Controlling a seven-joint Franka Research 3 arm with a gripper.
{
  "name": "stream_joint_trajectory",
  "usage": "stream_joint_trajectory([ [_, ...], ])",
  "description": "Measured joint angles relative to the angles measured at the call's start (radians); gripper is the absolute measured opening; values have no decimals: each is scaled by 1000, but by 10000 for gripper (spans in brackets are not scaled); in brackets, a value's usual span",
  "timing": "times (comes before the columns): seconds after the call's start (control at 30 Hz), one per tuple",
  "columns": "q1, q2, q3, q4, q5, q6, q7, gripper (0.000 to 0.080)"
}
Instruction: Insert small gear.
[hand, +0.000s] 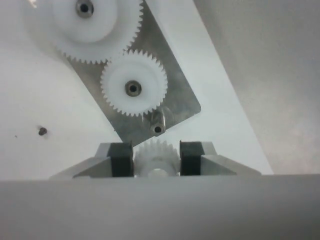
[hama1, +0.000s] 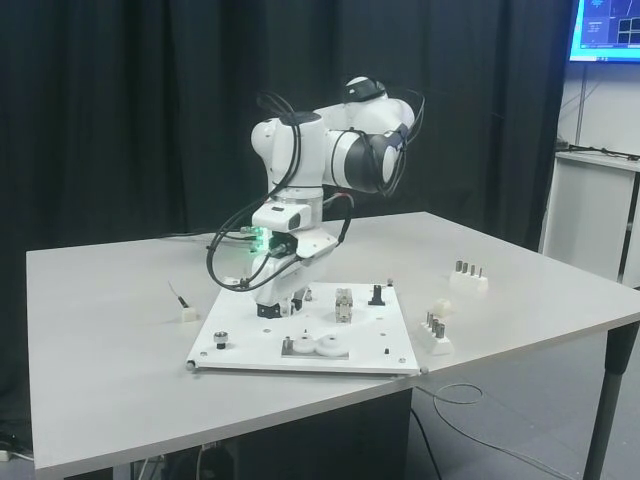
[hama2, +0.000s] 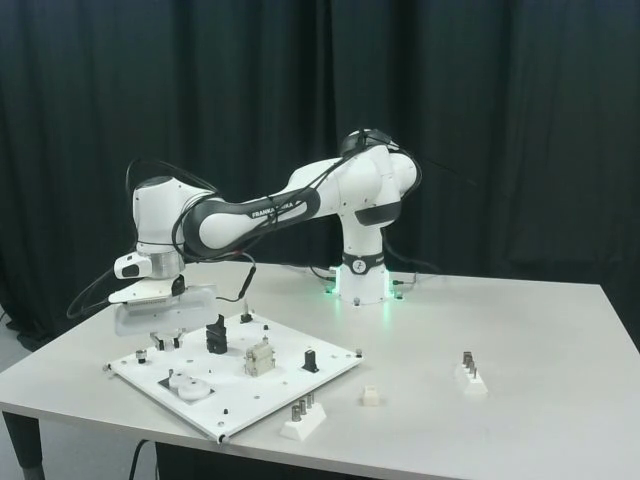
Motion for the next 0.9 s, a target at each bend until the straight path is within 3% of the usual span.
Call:
stream_joint_trajectory([
  [0.9, -1, 0, -7, 0, 28, 3, 34, 196],
])
